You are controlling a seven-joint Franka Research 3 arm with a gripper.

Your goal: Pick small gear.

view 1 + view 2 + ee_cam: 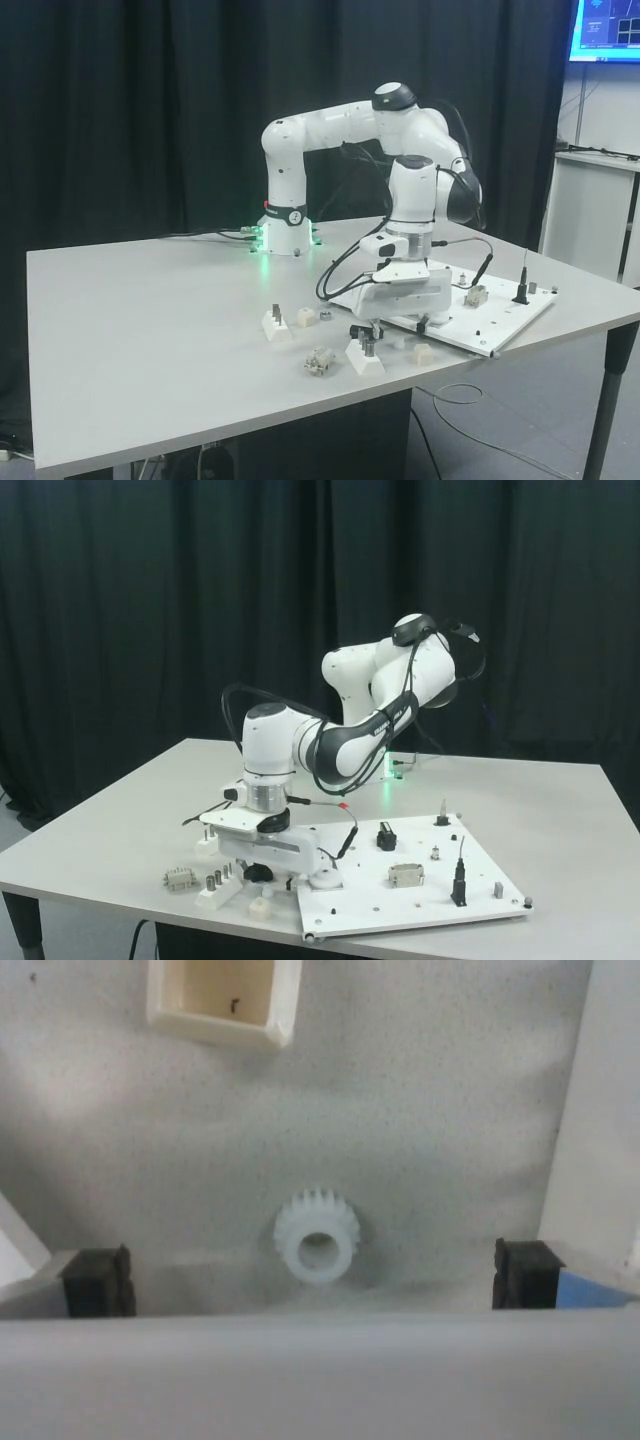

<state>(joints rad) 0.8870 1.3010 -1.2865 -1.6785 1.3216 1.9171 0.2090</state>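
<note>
- While the tool [310, 1278] hangs low over the grey speckled desk [450, 1110], its two black, ribbed fingertips [98, 1282] stand spread wide apart, gripping nothing.
- Between those fingertips, roughly midway and touching neither, lies the small white plastic gear [316, 1236]: a round toothed wheel with a smooth hub and a hole through the middle, resting flat on the desk.
- Beyond the gear, well apart from it, sits a pale rectangular open tray [224, 998] with thick rounded walls; a tiny black speck lies inside, otherwise I cannot tell its contents.
- Just beside one fingertip runs the straight edge of a flat white board [420, 905], which carries several small black and grey fixtures in the room views.
- Near the tool on the desk stand small pale blocks [281, 322] holding short grey pins, and a grey connector-like part [318, 362].
- From the room cameras the white arm [340, 125] hides the gear itself.
</note>
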